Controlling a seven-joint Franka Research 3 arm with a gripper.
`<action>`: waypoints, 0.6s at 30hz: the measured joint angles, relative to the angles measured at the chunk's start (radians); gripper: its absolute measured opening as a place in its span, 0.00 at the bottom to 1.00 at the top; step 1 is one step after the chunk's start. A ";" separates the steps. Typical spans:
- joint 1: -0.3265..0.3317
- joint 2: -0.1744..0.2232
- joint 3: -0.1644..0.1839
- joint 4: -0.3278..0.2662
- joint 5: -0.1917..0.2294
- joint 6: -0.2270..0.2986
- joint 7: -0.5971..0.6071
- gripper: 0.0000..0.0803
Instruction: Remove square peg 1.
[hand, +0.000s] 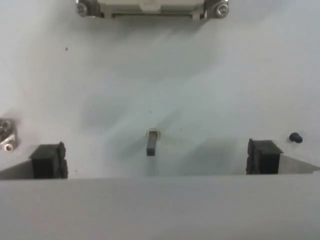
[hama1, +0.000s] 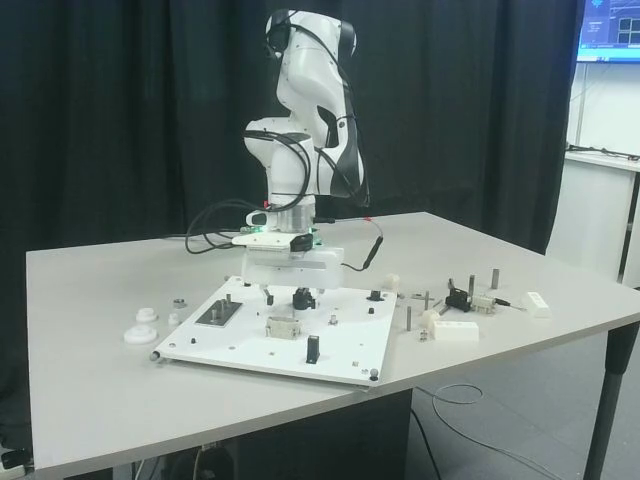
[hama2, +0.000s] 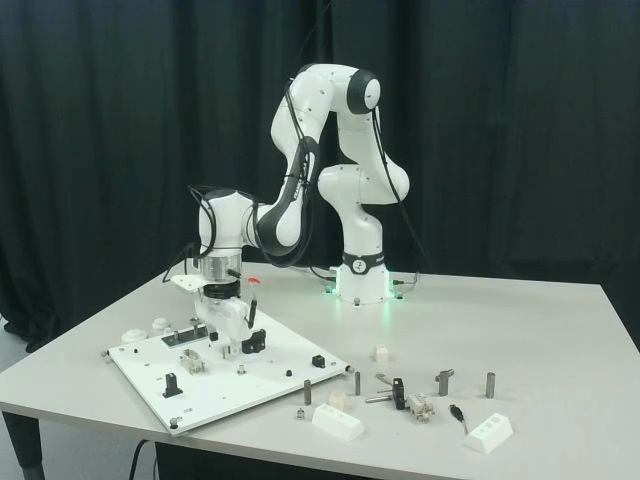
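Misalignment is the risk: the gripper (hand: 155, 159) hangs with jaws spread wide and empty over the white board (hama1: 250, 345), square peg 1 (hand: 151, 146) upright midway between the fingertips, so an off-centre closing could tilt or jam it.

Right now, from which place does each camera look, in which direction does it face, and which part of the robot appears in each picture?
Wrist view: on the arm's wrist, looking down at the white board and a small peg between the open gripper fingertips.
First room view: off the table, facing the board with the arm behind it.
Second room view: another side, showing the whole arm and its base.
Both room views share arm, board, grey table.
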 joint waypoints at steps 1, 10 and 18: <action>0.000 0.000 -0.002 0.000 0.000 0.000 0.000 1.00; 0.000 0.000 -0.017 0.003 -0.001 -0.011 0.000 1.00; 0.000 0.004 -0.019 0.020 -0.011 -0.048 -0.003 1.00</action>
